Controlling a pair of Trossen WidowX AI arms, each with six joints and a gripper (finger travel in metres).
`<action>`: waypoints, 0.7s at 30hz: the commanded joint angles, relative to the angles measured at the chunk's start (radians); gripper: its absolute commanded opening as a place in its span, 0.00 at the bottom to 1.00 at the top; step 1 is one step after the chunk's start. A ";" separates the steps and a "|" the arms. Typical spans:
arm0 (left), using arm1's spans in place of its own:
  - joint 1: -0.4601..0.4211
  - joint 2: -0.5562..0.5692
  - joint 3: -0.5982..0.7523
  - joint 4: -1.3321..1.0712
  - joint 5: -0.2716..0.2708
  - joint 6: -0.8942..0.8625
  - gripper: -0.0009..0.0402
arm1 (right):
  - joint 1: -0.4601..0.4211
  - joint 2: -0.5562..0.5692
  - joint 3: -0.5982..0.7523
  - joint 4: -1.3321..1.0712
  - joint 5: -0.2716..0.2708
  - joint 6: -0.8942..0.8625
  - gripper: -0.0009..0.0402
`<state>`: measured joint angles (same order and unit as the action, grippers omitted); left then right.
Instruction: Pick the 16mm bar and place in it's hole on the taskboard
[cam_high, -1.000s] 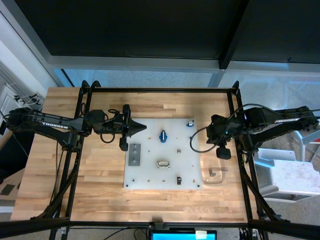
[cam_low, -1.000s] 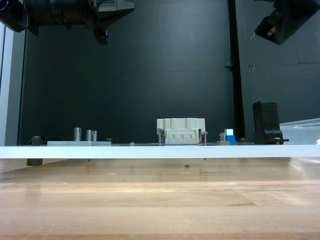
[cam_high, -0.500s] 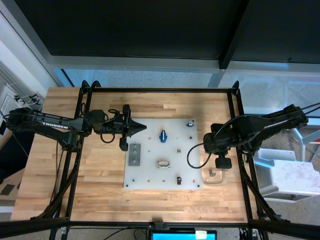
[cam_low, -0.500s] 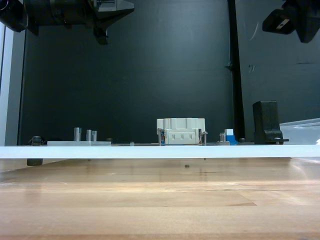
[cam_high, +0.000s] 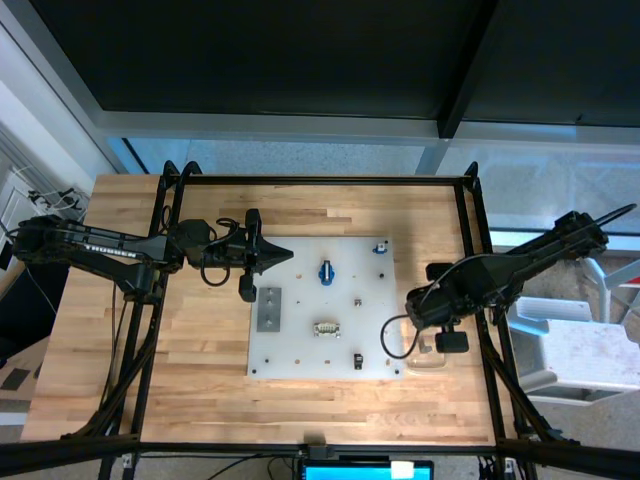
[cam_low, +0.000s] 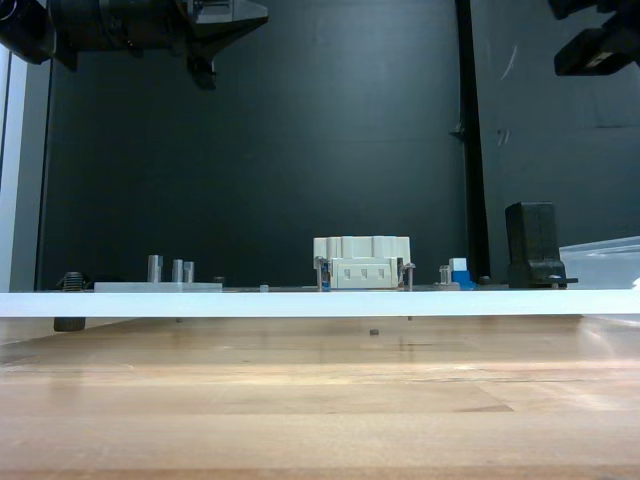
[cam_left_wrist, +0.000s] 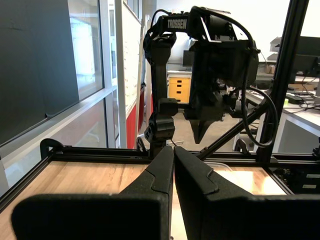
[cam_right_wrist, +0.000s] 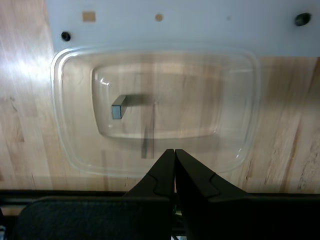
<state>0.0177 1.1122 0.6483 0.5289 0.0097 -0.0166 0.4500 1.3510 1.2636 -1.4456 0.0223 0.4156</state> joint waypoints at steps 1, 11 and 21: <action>0.000 0.000 0.000 0.000 0.000 0.000 0.02 | 0.031 0.000 -0.012 0.004 -0.007 0.003 0.03; 0.000 0.000 0.000 0.000 0.000 0.000 0.02 | 0.098 0.000 -0.073 0.057 -0.002 0.079 0.18; 0.000 0.000 0.000 0.000 0.000 0.000 0.02 | 0.166 0.000 -0.157 0.178 0.015 0.158 0.43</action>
<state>0.0177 1.1122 0.6483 0.5285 0.0097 -0.0170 0.6079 1.3514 1.1187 -1.2797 0.0364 0.5655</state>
